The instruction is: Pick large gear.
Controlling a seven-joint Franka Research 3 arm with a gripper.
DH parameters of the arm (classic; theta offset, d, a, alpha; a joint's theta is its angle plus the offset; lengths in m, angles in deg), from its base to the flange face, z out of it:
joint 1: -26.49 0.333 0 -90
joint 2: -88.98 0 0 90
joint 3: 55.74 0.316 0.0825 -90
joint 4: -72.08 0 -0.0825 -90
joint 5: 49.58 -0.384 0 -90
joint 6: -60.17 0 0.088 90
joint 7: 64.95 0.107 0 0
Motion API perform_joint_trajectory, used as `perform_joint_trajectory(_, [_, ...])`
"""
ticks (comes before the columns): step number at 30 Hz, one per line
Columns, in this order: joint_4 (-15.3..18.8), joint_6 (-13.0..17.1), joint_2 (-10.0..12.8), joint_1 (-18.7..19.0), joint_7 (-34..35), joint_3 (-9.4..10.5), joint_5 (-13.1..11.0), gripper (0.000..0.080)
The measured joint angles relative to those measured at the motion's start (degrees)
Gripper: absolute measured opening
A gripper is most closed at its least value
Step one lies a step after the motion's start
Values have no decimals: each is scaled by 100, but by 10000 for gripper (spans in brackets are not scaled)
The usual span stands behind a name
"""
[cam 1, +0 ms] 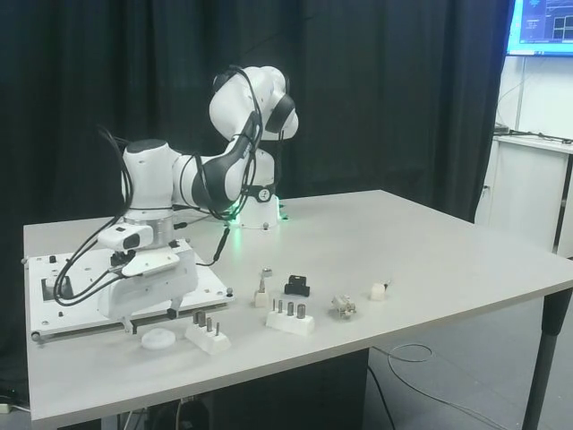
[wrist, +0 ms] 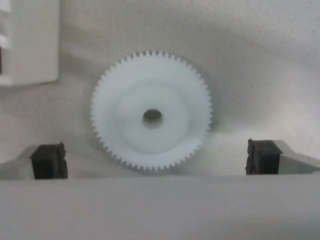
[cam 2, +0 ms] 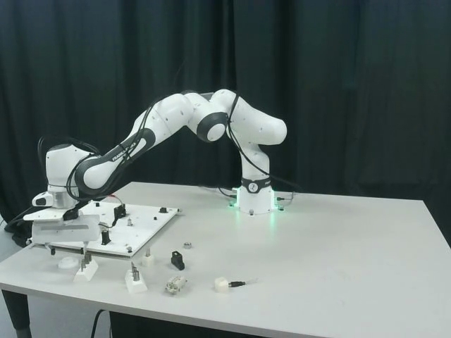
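While the arm reaches low over the table's near corner, each view tells its own part.

Wrist view, large gear: the white large gear point(wrist: 151, 111) lies flat on the grey table point(wrist: 260, 60), its teeth and centre hole plain to see, nothing touching it.
Wrist view, gripper: the gripper point(wrist: 156, 159) is spread wide and holds nothing; one black fingertip pad point(wrist: 49, 161) sits at about 8 o'clock from the gear and the other at about 4 o'clock, both clear of its rim.
Wrist view, extra: a white block point(wrist: 30, 42) lies at roughly 10 o'clock from the gear; only part of it shows.

First room view, gear: the large gear point(cam 1: 158, 339) is a small white disc on the table point(cam 1: 430, 242), directly under the gripper point(cam 1: 152, 315), which hangs just above it.
First room view, neighbours: a white peg holder point(cam 1: 207, 332) lies just beside the gear at 3 o'clock; a white base plate point(cam 1: 54, 278) lies behind it at 12 o'clock. Teeth do not show here.
First room view, farther parts: a second peg holder point(cam 1: 289, 317), a black bracket point(cam 1: 297, 287) and small parts run off at 3 o'clock.

Second room view, gear: the large gear point(cam 2: 68, 262) shows at the table's point(cam 2: 338, 239) left front edge below the gripper point(cam 2: 69, 248), with the peg holder point(cam 2: 86, 270) at 4 o'clock.
Second room view, arm: the whole white arm point(cam 2: 176, 116) shows, arching from its base point(cam 2: 255, 201), lit green at the foot. The finger gap cannot be judged from here.
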Motion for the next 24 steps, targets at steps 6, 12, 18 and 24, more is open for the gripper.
perform_joint_trajectory(6, [0,-5,22,4,0,39,-4,800])
perform_joint_trajectory(12, [-1,7,69,15,0,57,-4,800])
perform_joint_trajectory(18, [-2,53,121,23,0,58,-4,800])
perform_joint_trajectory(24, [-4,133,159,28,0,65,-4,800])
